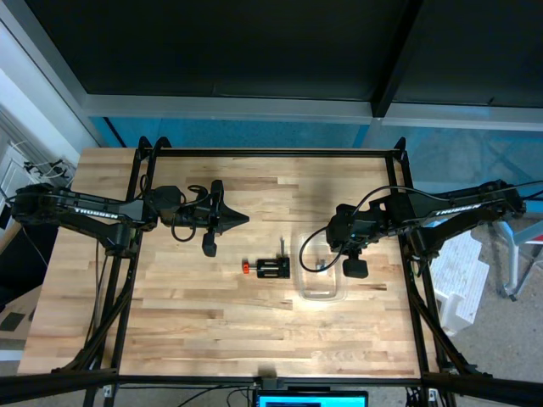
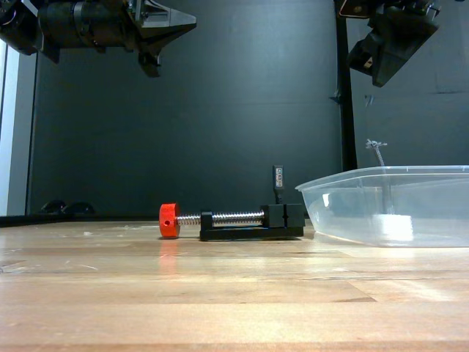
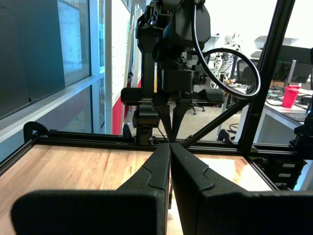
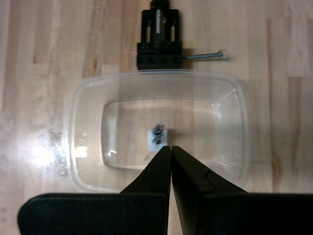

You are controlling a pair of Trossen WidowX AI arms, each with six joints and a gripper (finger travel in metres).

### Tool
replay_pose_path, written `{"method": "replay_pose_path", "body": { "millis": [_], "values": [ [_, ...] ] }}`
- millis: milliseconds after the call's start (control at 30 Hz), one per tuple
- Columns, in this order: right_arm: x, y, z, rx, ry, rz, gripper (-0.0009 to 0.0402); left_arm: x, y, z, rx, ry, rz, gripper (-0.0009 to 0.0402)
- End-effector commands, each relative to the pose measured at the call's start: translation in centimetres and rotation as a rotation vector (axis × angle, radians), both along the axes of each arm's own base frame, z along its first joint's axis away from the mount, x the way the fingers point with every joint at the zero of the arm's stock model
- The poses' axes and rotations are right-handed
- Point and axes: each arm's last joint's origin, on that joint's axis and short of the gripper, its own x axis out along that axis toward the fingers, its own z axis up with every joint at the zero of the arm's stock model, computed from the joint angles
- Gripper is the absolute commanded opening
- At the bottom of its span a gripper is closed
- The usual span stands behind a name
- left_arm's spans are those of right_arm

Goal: Pick the usb-c connector and install on the hub

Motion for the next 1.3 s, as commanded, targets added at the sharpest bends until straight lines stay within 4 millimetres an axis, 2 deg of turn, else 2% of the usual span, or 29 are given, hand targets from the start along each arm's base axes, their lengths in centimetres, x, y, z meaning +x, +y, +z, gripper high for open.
{"method": "replay_pose_path", "body": {
  "millis": [33, 233, 667, 800, 967, 1300],
  "values": [
    [0.0, 0.0, 0.0, -0.004, 0.001, -0.001, 0.0000, 0.0, 0.0, 0.0, 0.000, 0.000, 0.000, 0.0000],
    [0.4, 0.1, -0.6, -0.010, 0.034, 0.003, 0.0020, 0.0, 0.0, 0.0, 0.000, 0.000, 0.000, 0.0000],
    [1.8, 0.4, -2.2, -0.024, 0.106, 0.002, 0.0154, 0.0, 0.0, 0.0, 0.000, 0.000, 0.000, 0.0000],
    [2.3, 0.5, -2.8, -0.026, 0.126, 0.002, 0.0184, 0.0, 0.0, 0.0, 0.000, 0.000, 0.000, 0.0000],
    [2.7, 0.6, -3.3, -0.028, 0.140, 0.001, 0.0200, 0.0, 0.0, 0.0, 0.000, 0.000, 0.000, 0.0000],
    [3.1, 0.7, -3.8, -0.023, 0.152, -0.013, 0.0201, 0.0, 0.0, 0.0, 0.000, 0.000, 0.000, 0.0000]
  ]
}}
